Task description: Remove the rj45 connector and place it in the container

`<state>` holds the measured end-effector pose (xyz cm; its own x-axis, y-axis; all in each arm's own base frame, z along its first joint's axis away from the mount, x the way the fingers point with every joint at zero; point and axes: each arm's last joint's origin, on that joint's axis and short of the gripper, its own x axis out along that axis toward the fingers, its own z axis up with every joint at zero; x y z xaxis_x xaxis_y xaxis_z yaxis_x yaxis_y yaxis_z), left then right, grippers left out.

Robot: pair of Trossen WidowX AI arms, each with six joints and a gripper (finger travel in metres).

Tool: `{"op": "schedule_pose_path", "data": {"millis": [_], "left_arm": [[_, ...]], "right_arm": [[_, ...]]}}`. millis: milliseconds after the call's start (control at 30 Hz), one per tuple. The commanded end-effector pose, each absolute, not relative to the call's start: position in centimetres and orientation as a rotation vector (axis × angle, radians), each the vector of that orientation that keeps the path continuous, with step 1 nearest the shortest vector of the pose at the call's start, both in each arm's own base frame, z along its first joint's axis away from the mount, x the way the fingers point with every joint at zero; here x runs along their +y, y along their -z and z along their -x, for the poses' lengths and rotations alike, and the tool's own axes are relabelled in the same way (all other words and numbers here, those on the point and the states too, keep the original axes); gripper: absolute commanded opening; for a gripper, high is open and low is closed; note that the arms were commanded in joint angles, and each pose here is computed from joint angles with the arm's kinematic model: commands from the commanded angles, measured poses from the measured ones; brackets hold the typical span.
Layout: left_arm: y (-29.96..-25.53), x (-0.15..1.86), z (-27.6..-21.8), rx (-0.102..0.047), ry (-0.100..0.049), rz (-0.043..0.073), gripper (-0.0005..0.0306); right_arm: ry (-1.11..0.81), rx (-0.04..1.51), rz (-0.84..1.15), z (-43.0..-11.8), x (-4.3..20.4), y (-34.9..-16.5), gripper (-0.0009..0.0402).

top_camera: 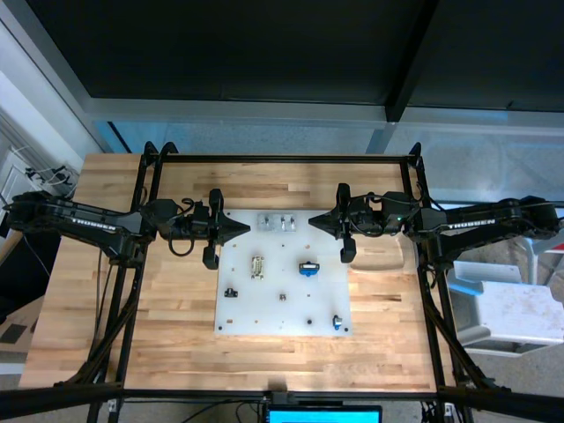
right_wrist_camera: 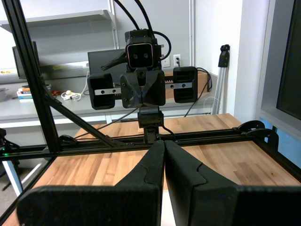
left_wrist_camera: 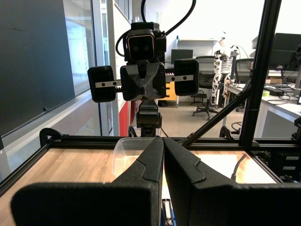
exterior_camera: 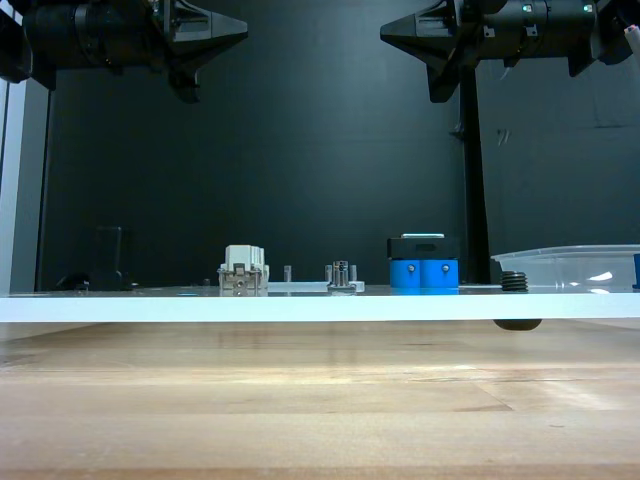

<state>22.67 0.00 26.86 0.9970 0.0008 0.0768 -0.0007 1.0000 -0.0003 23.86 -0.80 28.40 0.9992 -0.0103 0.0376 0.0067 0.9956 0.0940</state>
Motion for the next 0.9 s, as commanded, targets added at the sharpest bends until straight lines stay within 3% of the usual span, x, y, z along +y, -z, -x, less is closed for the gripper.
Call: {"op": "schedule_pose_path", "data": {"millis": [33, 500, 900], "left_arm": [[-26.87, 0.01, -22.68, -0.077, -0.001, 0.000, 0.0000], [-26.87, 0.00, -22.68, -0.077, 0.000, 0.000, 0.0000], [-26.87, 0.01, -22.68, -0.077, -0.001, 0.000, 0.0000]], "right_arm": [[0.021, 0.012, -0.093, -23.9, -0.8, -28.3, 0.0000], [0.053, 0.553, -0.055, -23.4, 1.4, -30.0, 0.0000], [0.027, 0.872, -0.037, -22.4, 5.2, -29.8, 0.0000]]}}
